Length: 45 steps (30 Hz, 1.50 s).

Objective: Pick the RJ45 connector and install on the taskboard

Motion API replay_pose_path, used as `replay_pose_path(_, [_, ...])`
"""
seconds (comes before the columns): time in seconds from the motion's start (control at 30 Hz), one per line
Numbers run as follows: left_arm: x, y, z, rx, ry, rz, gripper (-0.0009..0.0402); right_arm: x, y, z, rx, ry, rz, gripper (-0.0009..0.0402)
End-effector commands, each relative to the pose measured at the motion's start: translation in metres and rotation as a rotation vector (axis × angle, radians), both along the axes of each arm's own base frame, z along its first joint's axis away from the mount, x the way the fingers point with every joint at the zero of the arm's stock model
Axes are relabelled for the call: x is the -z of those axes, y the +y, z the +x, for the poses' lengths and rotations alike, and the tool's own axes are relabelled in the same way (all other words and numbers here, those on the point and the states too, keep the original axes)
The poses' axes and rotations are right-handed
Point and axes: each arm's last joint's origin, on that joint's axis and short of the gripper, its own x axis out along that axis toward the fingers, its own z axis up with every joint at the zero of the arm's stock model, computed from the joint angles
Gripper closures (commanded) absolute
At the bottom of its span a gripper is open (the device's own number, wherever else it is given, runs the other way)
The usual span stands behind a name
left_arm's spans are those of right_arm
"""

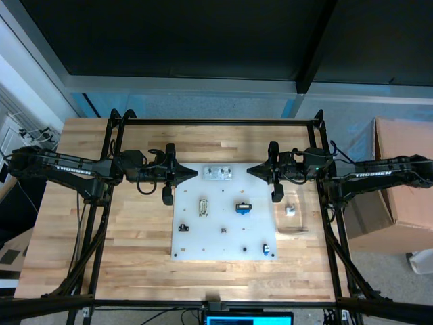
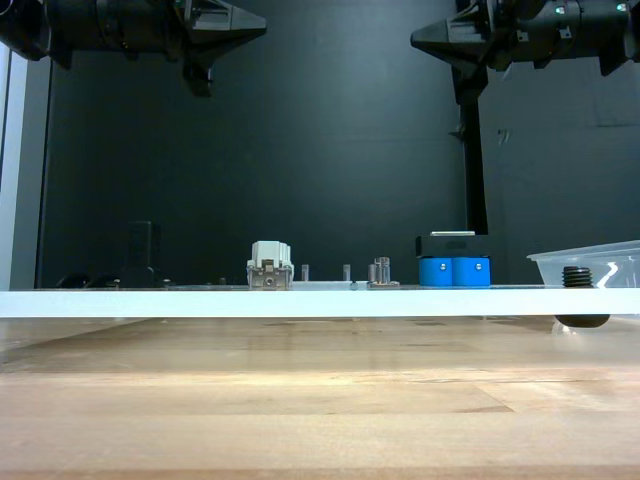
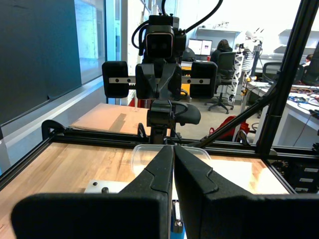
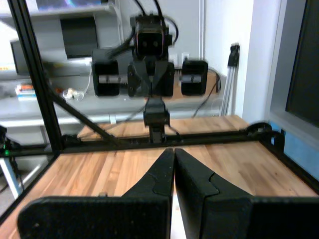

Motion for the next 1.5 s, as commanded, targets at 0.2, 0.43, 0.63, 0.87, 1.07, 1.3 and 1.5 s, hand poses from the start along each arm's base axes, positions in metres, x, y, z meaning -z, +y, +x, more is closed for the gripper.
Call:
replay_pose_path(0.2, [0.0, 0.0, 0.0, 0.0, 0.0, 0.0, 0.0392, -0.014, 0.01, -0.009, -0.049, 0.414, 0.007, 0.0394])
replay_pose_path(0.43, [0.0, 0.0, 0.0, 0.0, 0.0, 0.0, 0.0393, -0.029, 0.024, -0.034, -0.095, 0.728, 0.03, 0.0393])
replay_pose_path(0.63, [0.0, 0.0, 0.0, 0.0, 0.0, 0.0, 0.0393, -0.041, 0.039, -0.058, -0.101, 0.932, 0.036, 0.0393])
replay_pose_path(0.87, [0.0, 0.0, 0.0, 0.0, 0.0, 0.0, 0.0392, -0.046, 0.049, -0.08, -0.051, 1.081, 0.02, 0.0384])
replay_pose_path(1.07, [0.0, 0.0, 0.0, 0.0, 0.0, 0.0, 0.0392, -0.038, 0.049, -0.087, -0.015, 1.194, 0.027, 0.0317])
replay_pose_path(1.3, [0.0, 0.0, 0.0, 0.0, 0.0, 0.0, 0.0393, -0.026, 0.051, -0.083, -0.01, 1.256, -0.003, 0.024])
replay_pose_path(1.5, [0.0, 0.0, 0.0, 0.0, 0.0, 0.0, 0.0393, -0.016, 0.055, -0.075, -0.002, 1.314, -0.027, 0.0226])
